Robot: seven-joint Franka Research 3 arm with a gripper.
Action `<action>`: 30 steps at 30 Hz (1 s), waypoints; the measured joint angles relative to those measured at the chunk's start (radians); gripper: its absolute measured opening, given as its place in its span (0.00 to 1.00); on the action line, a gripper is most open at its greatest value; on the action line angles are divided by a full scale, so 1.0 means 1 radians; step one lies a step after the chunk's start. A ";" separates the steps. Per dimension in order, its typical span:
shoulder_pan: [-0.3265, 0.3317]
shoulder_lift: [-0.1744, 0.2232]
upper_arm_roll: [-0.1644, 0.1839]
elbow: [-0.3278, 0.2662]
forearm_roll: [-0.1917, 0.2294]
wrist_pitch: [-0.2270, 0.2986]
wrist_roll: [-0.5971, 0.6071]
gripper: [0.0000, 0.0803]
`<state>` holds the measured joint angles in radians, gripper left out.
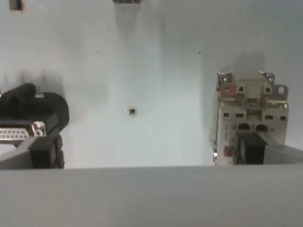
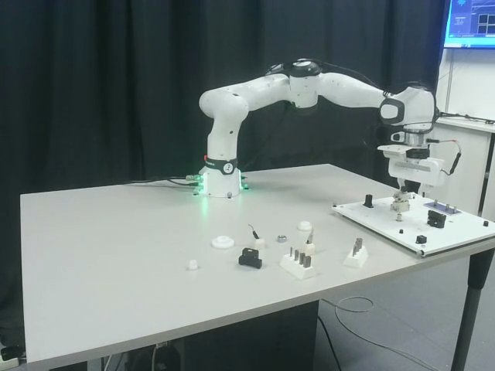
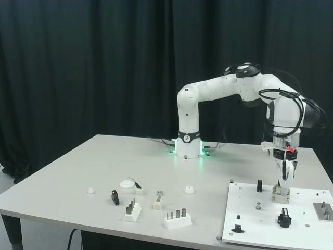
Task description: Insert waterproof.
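Note:
My gripper (image 1: 147, 150) is open, and nothing sits between its black pads (image 1: 45, 151). It hangs just above the white board (image 2: 456, 236) at the table's right end. Under one finger stands a pale socket block (image 1: 251, 109) with metal screws, also visible under the gripper (image 3: 285, 171) as a small block (image 3: 281, 194). Beside the other finger lies a black connector (image 1: 33, 106) with a metal multi-pin face. A small black plug-like part (image 2: 249, 259) lies loose on the grey table, far from the gripper. I cannot tell which part is the waterproof one.
The board also carries a black post (image 3: 259, 185), a black connector (image 3: 283, 219) and a grey block (image 3: 322, 211). On the table (image 2: 116, 255) stand white pin holders (image 2: 298, 263), a white disc (image 2: 223, 242) and small white caps (image 2: 192, 264). The arm's base (image 2: 219, 174) glows green.

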<state>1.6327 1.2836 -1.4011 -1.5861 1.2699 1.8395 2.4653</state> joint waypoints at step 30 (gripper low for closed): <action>-0.002 0.000 0.005 0.016 0.000 -0.025 0.002 1.00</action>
<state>1.6312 1.2832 -1.3958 -1.5702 1.2699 1.8146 2.4670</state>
